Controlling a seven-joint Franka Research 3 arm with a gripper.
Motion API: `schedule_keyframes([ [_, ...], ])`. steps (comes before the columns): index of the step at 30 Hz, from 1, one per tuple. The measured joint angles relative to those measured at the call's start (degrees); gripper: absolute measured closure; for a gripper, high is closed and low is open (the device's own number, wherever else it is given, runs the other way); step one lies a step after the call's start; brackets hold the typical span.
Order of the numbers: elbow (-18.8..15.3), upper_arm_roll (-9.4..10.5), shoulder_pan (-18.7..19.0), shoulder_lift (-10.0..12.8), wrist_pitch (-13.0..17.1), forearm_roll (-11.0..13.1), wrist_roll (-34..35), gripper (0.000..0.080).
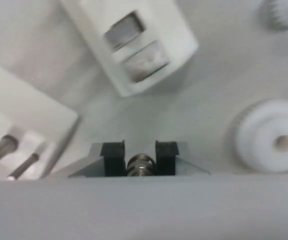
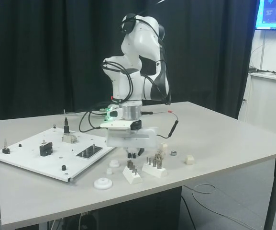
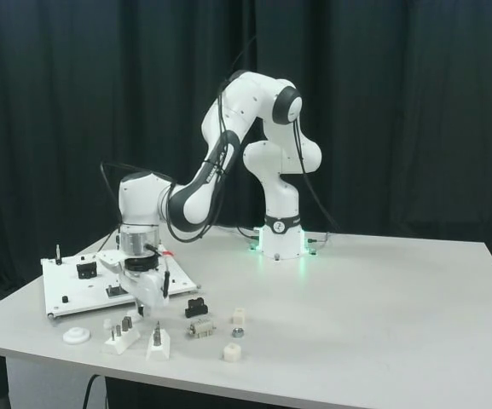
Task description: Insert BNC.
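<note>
In the wrist view my gripper [image 1: 140,159] is shut on a small metal BNC connector [image 1: 141,166], held between the two black fingers [image 1: 113,156]. Beyond the fingertips lies a white holder block [image 1: 134,45] with two empty slots. Beside it, a second white holder [image 1: 19,145] carries metal pins. In the first room view the gripper [image 2: 133,153] hangs just above the white holders [image 2: 132,175] near the table's front edge. The white task board [image 2: 47,153] lies to the left of the gripper. In the second room view the gripper [image 3: 149,313] hovers above the holders [image 3: 158,342].
A large white gear [image 1: 276,137] and a smaller one [image 1: 283,12] lie on the grey table by the holders. A black part [image 3: 196,307], a white cube [image 3: 232,351] and small pieces lie to the right of the gripper. A cable [image 2: 173,125] trails behind.
</note>
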Motion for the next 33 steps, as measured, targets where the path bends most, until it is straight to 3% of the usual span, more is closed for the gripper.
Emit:
schedule_keyframes([
  [15,0.2,-5.95,-0.85,-3.15,-5.2,-7.12,-0.57,0.0677],
  [23,0.2,-7.55,-3.76,-6.19,-8.78,-11.15,-2.5,0.0677],
  [33,0.19,-8.93,-7.7,-8.42,-11.07,-11.9,-7.36,0.0677],
])
